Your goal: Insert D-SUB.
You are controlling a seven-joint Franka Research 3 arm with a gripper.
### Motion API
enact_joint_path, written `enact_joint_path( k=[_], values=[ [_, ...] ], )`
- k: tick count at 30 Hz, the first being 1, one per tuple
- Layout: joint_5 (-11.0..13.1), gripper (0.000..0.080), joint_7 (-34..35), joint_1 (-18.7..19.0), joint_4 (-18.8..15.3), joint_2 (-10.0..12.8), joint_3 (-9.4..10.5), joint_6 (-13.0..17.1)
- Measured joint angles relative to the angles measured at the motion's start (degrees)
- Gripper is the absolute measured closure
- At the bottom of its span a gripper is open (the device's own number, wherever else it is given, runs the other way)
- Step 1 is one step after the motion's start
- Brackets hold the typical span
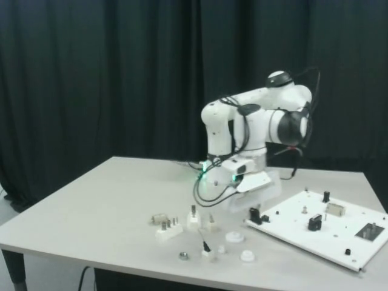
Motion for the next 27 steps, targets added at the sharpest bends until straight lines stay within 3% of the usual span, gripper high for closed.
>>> enact_joint_path(
  k=[15, 27],
  values=[
    [-1.62, 0.0649, 5.34, 9.06, 0.0, -0.37, 0.01, 2.41],
    [-5.43, 0.0649, -3.51, 15.24, 0.44, -1.51, 0.01, 2.73]
  ],
)
